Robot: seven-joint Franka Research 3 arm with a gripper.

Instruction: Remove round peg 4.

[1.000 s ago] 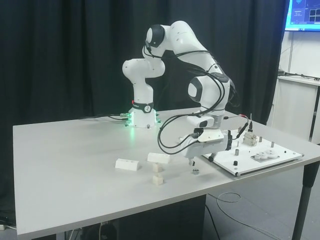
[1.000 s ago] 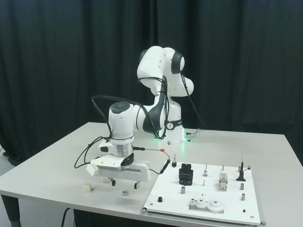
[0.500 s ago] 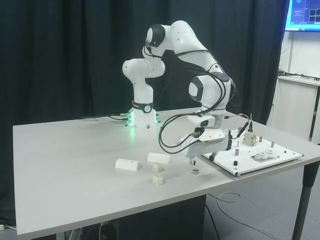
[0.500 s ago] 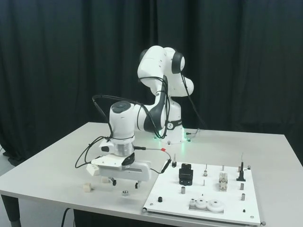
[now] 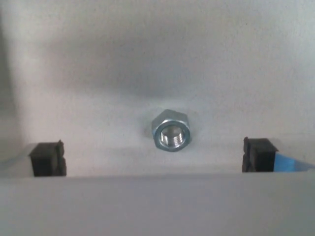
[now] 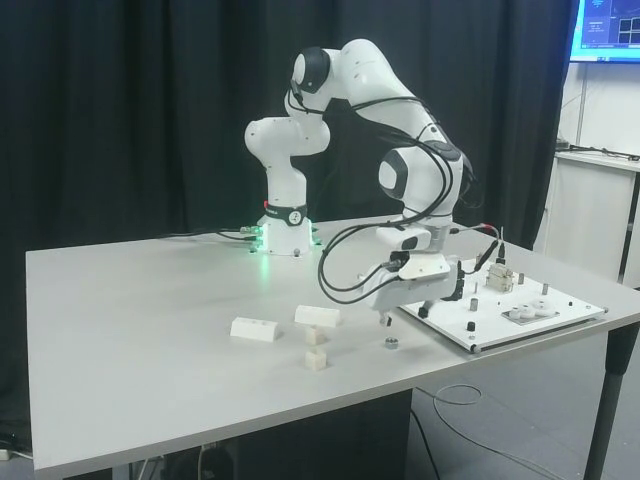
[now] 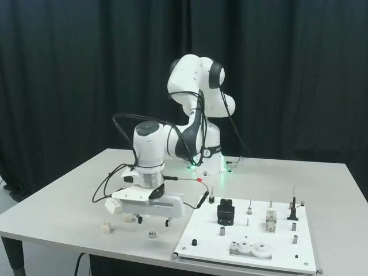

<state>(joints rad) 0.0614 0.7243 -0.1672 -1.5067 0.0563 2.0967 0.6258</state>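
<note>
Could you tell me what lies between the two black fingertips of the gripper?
A single metal nut lies on the grey table, midway between the open gripper fingertips and touching neither. The wrist view shows this.

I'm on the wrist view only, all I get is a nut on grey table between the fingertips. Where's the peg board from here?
Observer: The white board lies on the table beside the gripper, which hangs off its edge, over bare table.
Operator: Am I touching the nut?
Observer: No. The nut lies on the table with the fingertips clear above it.
Operator: Anything else close by?
Observer: A small block sits on the table, on the far side of the nut from the board.
</note>
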